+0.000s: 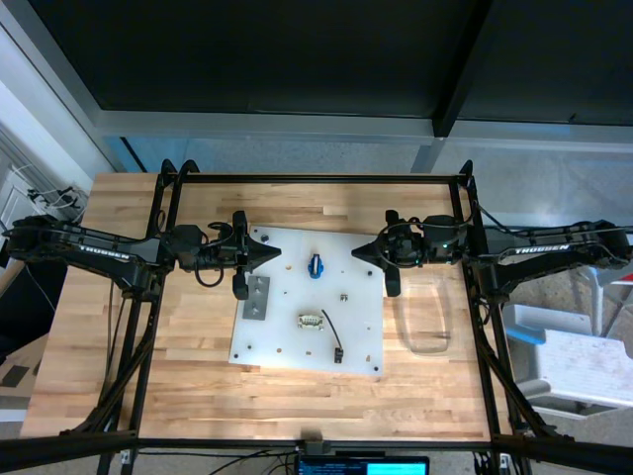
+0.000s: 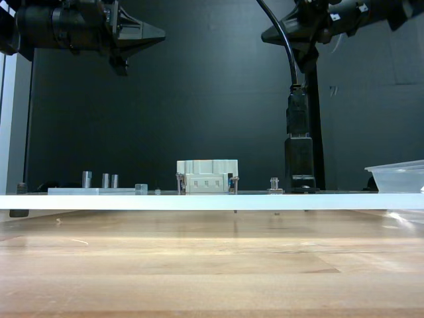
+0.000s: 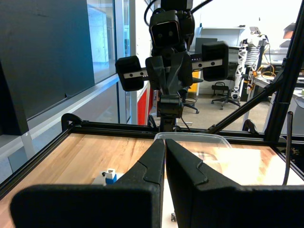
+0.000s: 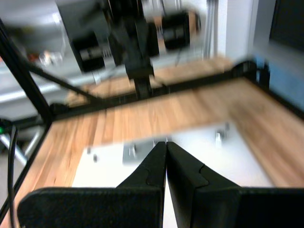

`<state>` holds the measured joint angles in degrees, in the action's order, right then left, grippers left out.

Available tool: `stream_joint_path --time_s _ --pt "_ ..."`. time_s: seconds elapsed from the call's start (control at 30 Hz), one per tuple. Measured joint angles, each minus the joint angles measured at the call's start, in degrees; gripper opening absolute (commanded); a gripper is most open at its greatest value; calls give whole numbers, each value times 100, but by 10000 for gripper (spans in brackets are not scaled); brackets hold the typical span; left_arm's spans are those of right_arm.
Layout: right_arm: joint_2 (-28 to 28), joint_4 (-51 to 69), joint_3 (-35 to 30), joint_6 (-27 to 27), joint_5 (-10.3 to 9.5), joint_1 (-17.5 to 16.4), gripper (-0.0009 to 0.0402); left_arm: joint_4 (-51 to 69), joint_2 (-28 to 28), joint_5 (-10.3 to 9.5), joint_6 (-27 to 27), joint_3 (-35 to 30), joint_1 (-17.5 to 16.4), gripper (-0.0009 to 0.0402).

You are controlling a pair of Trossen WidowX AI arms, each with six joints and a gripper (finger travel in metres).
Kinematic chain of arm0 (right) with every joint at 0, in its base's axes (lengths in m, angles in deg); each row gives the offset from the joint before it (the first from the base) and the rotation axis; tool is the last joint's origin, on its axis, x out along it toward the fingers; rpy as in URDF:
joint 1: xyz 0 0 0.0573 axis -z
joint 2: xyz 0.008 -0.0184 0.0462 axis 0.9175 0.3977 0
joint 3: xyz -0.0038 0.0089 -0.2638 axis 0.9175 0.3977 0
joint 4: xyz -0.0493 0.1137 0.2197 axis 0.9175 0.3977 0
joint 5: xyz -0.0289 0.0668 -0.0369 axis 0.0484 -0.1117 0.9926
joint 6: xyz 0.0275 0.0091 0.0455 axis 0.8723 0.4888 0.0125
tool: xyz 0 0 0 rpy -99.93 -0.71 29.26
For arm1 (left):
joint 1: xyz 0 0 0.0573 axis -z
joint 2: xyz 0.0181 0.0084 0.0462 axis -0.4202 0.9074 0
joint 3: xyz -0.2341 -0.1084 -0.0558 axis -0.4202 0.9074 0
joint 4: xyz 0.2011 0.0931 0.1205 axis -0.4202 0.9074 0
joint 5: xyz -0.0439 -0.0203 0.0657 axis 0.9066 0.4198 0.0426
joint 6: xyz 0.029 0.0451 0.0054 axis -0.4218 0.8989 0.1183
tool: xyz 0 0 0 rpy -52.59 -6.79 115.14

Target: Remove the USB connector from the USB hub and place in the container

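Note:
The USB connector (image 1: pixel 330 330) is a thin black cable plugged into the small black USB hub (image 1: pixel 338 354) near the front right of the white board (image 1: pixel 287 341). In the low view the USB connector (image 2: pixel 296 109) stands upright in the USB hub (image 2: pixel 300 162). The clear container (image 1: pixel 425 317) lies on the table just right of the board and also shows as the container (image 2: pixel 399 175) and the container (image 3: pixel 190 138). My left gripper (image 1: pixel 276 253) and right gripper (image 1: pixel 357 251) hover high over the board's back edge, tips facing, both shut and holding nothing. The wrist views confirm the left gripper (image 3: pixel 165 152) and the right gripper (image 4: pixel 166 154) as shut.
On the board are a blue knob (image 1: pixel 316 265), a beige multi-pin socket (image 1: pixel 312 321) and a grey plate with pegs (image 1: pixel 257 297). A black metal frame (image 1: pixel 316 179) runs round the wooden table (image 1: pixel 178 386).

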<state>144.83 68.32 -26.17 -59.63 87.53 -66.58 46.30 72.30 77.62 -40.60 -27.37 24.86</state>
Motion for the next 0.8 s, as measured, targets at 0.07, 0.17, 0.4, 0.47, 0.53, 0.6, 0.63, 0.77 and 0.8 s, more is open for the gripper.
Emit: stream_joint_path --time_s 0.07,0.17,0.4,0.47,0.53,0.6,0.63,0.77,0.8 --pt "37 699 -295 13 0 -50 0 2 2 -2 0 0 0 1" --pt "129 1641 -763 -11 4 -199 0 2 0 -2 0 0 0 1" --pt "551 3333 -1799 275 24 -614 0 2 2 -2 0 2 0 1" --pt "680 3735 -2009 444 184 -774 0 2 0 -2 0 2 0 1" --pt "817 4076 -2157 568 442 -970 0 2 2 -2 0 0 0 1" --pt "951 4336 -2260 717 590 -1185 0 2 2 0 0 0 0 1" --pt "1003 4428 -2302 800 601 -1274 0 2 0 -2 0 0 0 1" --pt "1187 4649 -2400 1139 612 -1668 0 2 0 -2 0 2 0 1" --pt "1241 4656 -2402 1226 629 -1777 0 2 2 0 0 0 0 1"
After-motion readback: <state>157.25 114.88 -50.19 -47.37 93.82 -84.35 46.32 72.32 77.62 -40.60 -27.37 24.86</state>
